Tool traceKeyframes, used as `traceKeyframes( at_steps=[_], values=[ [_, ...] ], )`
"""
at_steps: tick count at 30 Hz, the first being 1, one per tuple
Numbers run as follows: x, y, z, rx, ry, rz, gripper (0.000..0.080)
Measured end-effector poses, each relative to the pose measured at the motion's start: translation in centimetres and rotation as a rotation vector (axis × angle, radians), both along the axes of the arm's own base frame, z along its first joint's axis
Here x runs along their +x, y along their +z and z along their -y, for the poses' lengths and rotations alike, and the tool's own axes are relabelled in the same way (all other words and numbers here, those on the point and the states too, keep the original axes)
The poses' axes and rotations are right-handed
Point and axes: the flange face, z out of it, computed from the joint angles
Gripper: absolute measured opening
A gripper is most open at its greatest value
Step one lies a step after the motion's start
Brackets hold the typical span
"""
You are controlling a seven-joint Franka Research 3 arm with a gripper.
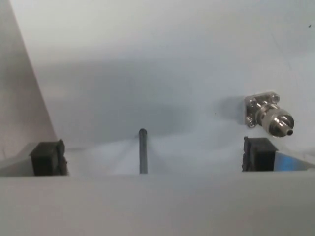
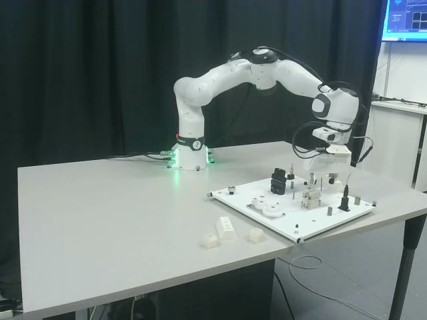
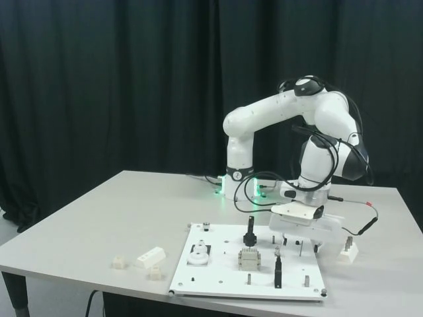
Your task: Insert round peg 1.
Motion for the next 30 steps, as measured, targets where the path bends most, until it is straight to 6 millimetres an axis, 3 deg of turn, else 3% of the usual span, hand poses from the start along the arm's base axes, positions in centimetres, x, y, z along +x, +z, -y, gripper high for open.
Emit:
traceKeyframes(
  at_steps=[30],
  values=[
    [-1.3, 3.5, -0.5, -0.001, -0.025, -0.034, 0.0800]
  ],
)
